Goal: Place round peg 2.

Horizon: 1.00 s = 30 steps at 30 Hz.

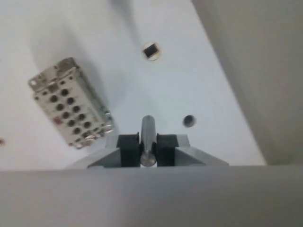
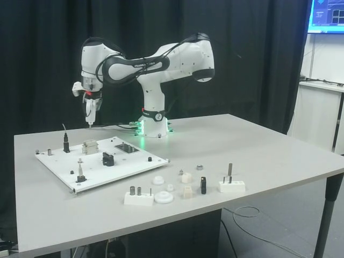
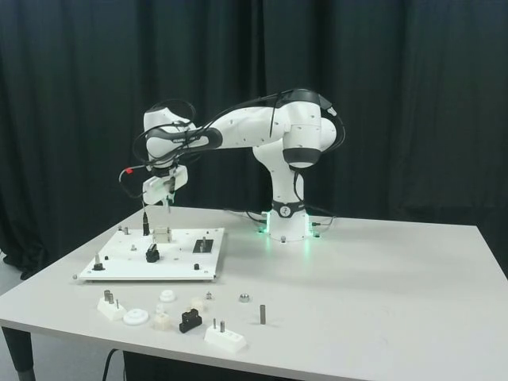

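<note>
The fingers [image 1: 148, 150] are pinching round peg 2 [image 1: 148, 137], a slim grey metal cylinder held between the two black pads, with most of its length sticking out past the fingertips toward the board. In the room views the fingers [image 2: 90, 119] hang well above the far edge of the white board [image 2: 129, 161], apart from it, with the peg pointing downward.

Below the fingers lies the white board [image 1: 189, 71]. Just beside the peg's tip is a small round hole [image 1: 189, 121] in the board. Farther out from the fingertips sits a small square black socket [image 1: 151, 50] in a round rim. Off to one side of the fingers stands a blocky multi-pin connector [image 1: 70, 103], its face dotted with rows of dark holes, lying askew to the fingers.

The board rests on the grey bench [image 2: 258, 150]. On the bench beyond the board's near edge lie loose parts: white discs [image 2: 163, 197], a white holder [image 2: 138, 198] with pegs standing in it, and a black piece [image 2: 203, 185]. Green light glows at the arm's base [image 2: 152, 127].
</note>
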Available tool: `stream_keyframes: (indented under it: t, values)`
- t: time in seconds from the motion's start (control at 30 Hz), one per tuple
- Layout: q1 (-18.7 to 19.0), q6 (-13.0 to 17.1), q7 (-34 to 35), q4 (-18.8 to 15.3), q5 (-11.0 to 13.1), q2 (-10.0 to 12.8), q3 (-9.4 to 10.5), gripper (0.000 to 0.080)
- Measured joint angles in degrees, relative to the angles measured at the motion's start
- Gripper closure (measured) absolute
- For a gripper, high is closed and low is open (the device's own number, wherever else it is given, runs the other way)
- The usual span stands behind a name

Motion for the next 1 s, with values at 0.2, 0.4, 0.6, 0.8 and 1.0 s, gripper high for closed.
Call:
stream_keyframes:
  t: [0.2, 0.4, 0.6, 0.8, 1.0]
  values:
    - [-0.1, 1.79, -0.49, 0.15, -2.46, 0.0, 1.11, 0.0731]
    - [-0.26, 3.35, -0.49, 0.66, -3.63, 0.0, 2.72, 0.0731]
    - [-0.69, 4.01, -0.49, 1.07, -3.63, 0.0, 3.8, 0.0731]
    - [-1.22, 4.01, -0.48, 1.36, -3.63, -0.07, 4.41, 0.0731]
    - [-1.59, 4.01, -0.48, 1.53, -3.63, -0.67, 4.56, 0.0731]
